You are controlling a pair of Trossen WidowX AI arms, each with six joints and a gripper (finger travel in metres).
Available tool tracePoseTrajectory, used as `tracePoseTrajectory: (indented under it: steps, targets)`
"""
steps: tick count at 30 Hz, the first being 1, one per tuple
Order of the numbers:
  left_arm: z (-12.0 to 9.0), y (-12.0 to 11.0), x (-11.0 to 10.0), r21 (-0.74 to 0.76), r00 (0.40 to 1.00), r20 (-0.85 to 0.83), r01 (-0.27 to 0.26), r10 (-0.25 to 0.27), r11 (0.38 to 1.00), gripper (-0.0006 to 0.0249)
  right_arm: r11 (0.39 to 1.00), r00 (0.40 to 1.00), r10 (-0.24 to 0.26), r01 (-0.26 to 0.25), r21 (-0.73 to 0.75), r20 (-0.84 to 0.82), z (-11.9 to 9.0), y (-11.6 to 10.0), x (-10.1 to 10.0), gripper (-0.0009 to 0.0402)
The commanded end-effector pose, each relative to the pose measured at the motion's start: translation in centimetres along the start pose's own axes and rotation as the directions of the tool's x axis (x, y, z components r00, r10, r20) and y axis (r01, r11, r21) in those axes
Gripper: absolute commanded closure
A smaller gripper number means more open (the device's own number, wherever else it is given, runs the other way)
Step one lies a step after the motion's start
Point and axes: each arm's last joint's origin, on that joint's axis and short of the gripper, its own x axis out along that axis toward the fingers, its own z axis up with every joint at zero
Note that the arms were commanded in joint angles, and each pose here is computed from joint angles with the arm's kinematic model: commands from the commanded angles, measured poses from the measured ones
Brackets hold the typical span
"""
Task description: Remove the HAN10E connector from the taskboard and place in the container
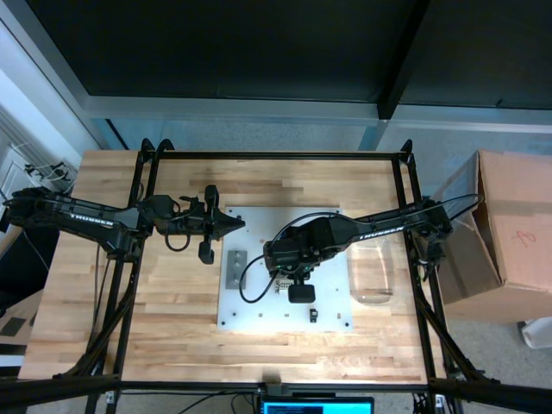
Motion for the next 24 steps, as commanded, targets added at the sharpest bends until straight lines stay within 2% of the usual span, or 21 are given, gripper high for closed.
tracePoseTrajectory:
  steps: [1, 12, 24]
  targets:
    - [0.0, 0.0, 0.0, 0.0, 1.0, 0.0, 0.0, 0.0, 1.0, 0.0243, 1.0, 1.0, -0.002, 0.002, -0.001, 0.003, 0.1, 0.2, 0.3, 0.0393]
    - [0.0, 0.0, 0.0, 0.0, 1.0, 0.0, 0.0, 0.0, 1.0, 0.0243, 1.0, 1.0, 0.0, 0.0, 0.0, -0.001, 0.4, 0.7, 2.2, 0.0393]
    - [0.0, 0.0, 0.0, 0.0, 1.0, 0.0, 0.0, 0.0, 1.0, 0.0243, 1.0, 1.0, 0.0, 0.001, 0.008, -0.032, -0.5, 1.4, 4.1, 0.0393]
